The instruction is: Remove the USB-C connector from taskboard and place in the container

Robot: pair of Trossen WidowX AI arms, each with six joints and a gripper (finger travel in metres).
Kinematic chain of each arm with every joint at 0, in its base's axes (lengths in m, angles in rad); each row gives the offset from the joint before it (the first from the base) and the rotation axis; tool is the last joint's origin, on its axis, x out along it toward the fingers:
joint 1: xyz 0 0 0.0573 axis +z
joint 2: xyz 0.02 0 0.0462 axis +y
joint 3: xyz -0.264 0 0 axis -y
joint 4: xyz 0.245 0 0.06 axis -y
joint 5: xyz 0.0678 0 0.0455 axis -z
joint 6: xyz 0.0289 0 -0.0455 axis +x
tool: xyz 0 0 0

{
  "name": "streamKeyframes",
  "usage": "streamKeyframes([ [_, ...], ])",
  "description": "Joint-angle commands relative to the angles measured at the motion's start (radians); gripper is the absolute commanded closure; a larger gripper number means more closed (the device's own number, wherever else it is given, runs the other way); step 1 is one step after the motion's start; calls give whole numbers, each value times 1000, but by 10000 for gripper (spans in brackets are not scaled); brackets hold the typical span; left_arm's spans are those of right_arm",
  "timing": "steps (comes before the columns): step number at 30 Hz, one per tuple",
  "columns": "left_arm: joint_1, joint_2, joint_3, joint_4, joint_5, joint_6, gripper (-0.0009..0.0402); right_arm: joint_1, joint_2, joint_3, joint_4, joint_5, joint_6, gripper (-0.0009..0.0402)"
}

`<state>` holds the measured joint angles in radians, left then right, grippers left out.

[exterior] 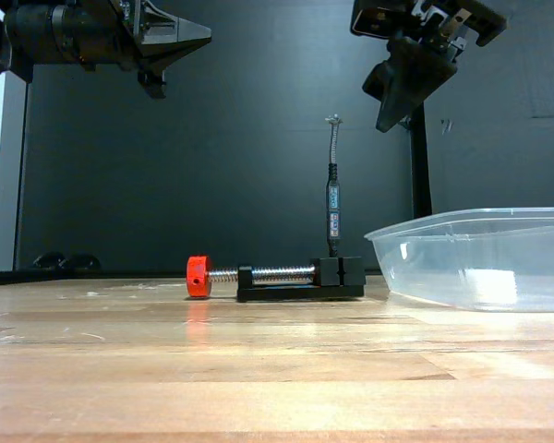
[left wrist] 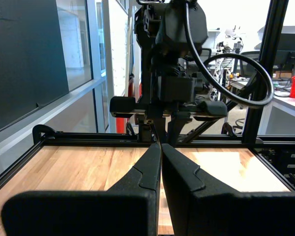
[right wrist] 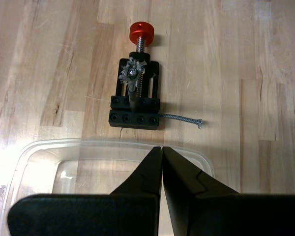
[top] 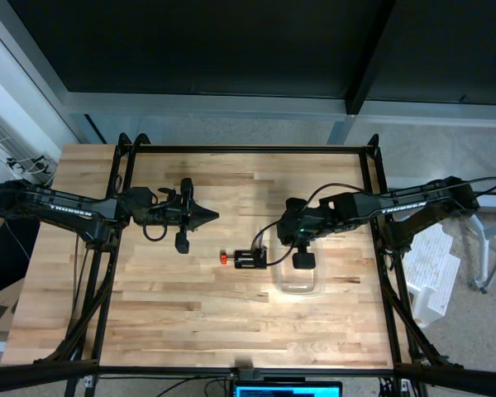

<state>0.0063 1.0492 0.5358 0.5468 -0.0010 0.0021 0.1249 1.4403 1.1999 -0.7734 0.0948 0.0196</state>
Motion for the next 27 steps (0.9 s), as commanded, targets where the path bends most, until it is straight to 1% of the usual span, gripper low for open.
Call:
streamKeyframes([
  [1,0,0,0,0,0,0,393,8,33,29,-19,3,26,391],
  [2,0,0,0,0,0,0,393,9,45,39,-31,3,32,387],
  [4,0,0,0,0,0,0,393,16,73,66,-64,19,51,373],
  [5,0,0,0,0,0,0,393,19,88,79,-76,21,56,363],
  [10,0,0,0,0,0,0,393,26,148,137,-90,19,104,304],
  [15,0,0,0,0,0,0,393,31,202,180,-97,18,116,257],
  [20,0,0,0,0,0,0,393,36,249,211,-98,18,121,244],
  [27,0,0,0,0,0,0,393,46,303,236,-90,18,121,244],
])
